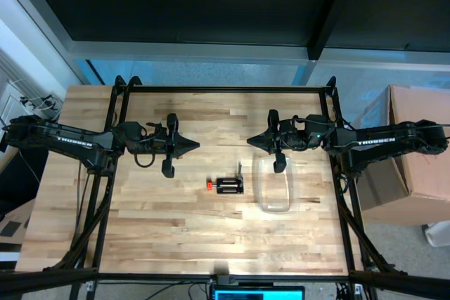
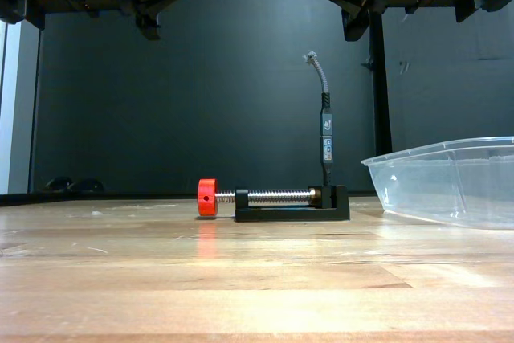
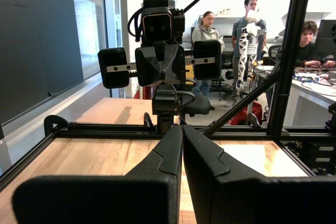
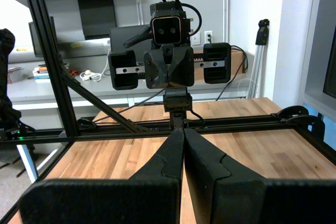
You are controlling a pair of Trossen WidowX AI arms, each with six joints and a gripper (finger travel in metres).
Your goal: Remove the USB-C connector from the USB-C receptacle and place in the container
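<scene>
Desk (image 2: 257, 295) carries screw clamp (image 2: 291, 203) with red knob (image 2: 207, 197). Clamp likely fixes USB-C receptacle (not discernible) against upward pull. USB-C connector (image 2: 327, 138) stands upright, seated at clamp's end, unheld. Container (image 1: 260, 187) sits just beside clamp on right-arm side, probably for short transfer.

Only low view shows connector's upright stance. Only wrist views show jaws: left gripper (image 3: 182, 129) and right gripper (image 4: 184, 132) pressed closed, empty. Both hover high, left gripper left of clamp, right gripper over container's far end.

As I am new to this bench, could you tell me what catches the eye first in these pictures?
The USB-C connector stands upright in a small black clamp with a red knob, mid-table. A clear container sits just right of it. The left hand and right hand hang shut high above the table, tips facing each other, holding nothing.
</scene>
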